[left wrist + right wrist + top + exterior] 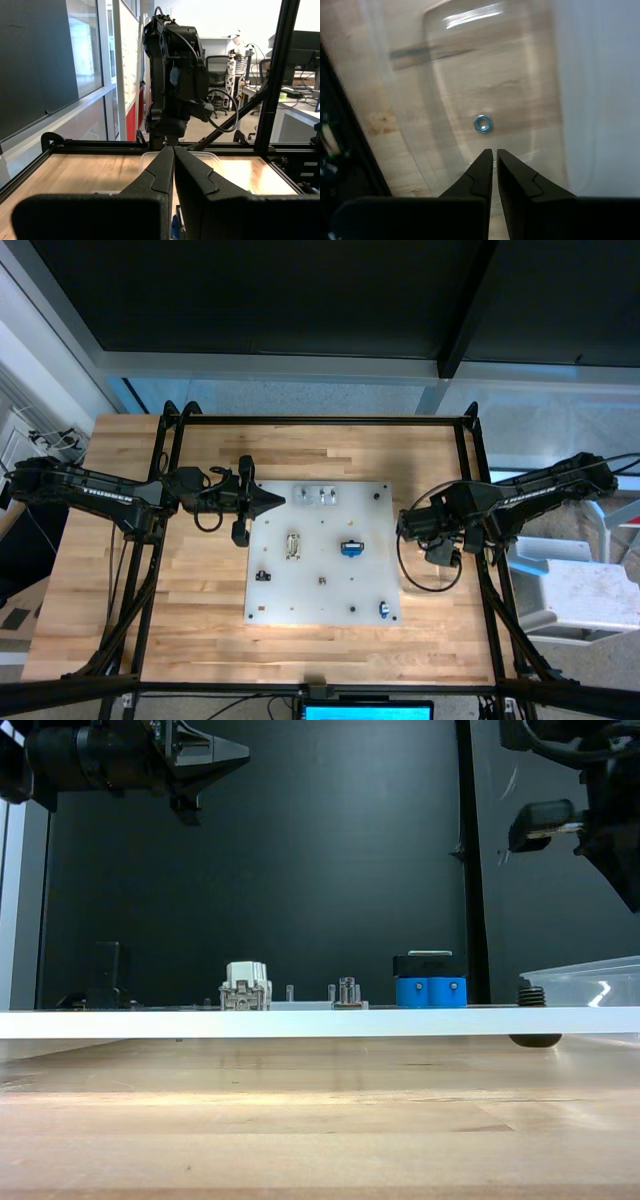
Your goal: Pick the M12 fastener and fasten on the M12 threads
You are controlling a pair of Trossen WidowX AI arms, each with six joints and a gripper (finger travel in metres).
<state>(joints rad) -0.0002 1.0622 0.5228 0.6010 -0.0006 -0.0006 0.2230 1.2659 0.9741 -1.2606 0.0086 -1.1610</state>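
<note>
1. Where the bench [190, 630] meets its left side, the left arm reaches inward. Its pincer [275, 502] hangs high over the far left corner of the board [300, 590]. The wrist view shows its fingers pressed together, with nothing between them.
2. On the board stand a pale connector [245, 992], a small metal fitting [347, 992] and a blue part [430, 990].
3. Right of the blue part, the stud [531, 993] stands upright on the board with its ribs bare.
4. The clear tray [590, 982] lies on the bench past the board's right edge. The nut [482, 123] lies flat on the tray floor, apart from the walls.
5. The right pincer [495, 151] hovers above the tray and points down into it. Its fingers are closed to a thin slit and grip nothing. The tips are near the nut but not touching it. In the high view this pincer sits just beside the board's right edge.
</note>
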